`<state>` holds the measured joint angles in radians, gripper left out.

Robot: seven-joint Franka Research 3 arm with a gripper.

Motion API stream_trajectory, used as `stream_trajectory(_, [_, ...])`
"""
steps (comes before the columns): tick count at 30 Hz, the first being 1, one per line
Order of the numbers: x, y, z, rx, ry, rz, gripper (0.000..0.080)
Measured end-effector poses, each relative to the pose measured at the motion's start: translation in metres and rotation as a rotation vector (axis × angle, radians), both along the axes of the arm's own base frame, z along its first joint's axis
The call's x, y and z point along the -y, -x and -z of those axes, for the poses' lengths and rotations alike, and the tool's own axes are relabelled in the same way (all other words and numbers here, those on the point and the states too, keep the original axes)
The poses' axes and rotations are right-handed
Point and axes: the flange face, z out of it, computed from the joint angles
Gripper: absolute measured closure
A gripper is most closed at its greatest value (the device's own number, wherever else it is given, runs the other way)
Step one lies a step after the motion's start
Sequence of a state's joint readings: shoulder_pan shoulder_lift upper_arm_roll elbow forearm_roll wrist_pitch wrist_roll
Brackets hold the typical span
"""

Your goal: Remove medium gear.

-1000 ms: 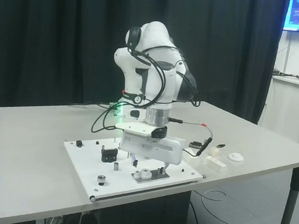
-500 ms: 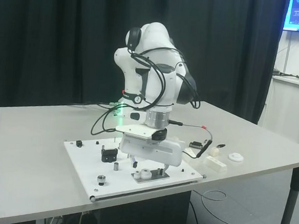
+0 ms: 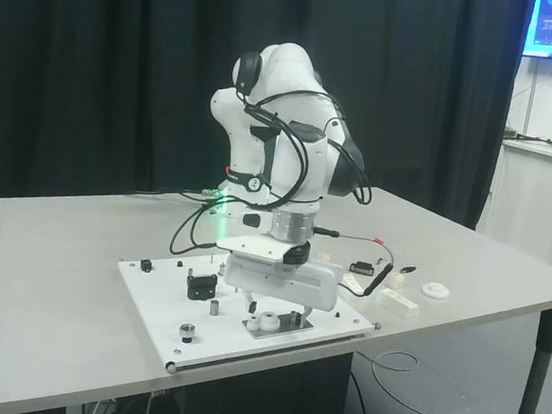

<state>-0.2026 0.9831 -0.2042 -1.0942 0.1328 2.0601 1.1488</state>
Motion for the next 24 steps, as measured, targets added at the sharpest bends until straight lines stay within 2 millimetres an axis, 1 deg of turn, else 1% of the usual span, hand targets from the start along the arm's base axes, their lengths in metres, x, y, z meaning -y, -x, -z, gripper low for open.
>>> stream_trajectory(5, [-0.0003,0.0001,0.0031,0.0,-0.005,0.001,0.0022])
stream_trajectory(6, [-0.0002,0.0,0.0035,0.001,-0.004,-0.002,0.0198])
stream_trajectory(11, [0.0048,0.0021,0.0051,-0.007,0.005,-0.022,0.0198])
stream_trajectory(12, [0.0058,0.0028,0.0053,-0.01,0.006,-0.027,0.04])
stream_trajectory(21, [0.0081,0.0044,0.0048,-0.02,0.006,-0.045,0.04])
stream_trajectory(22, [0.0081,0.0044,0.0048,-0.021,0.006,-0.047,0.0521])
stream_trajectory(24, [0.0081,0.0044,0.0048,-0.021,0.006,-0.05,0.0521])
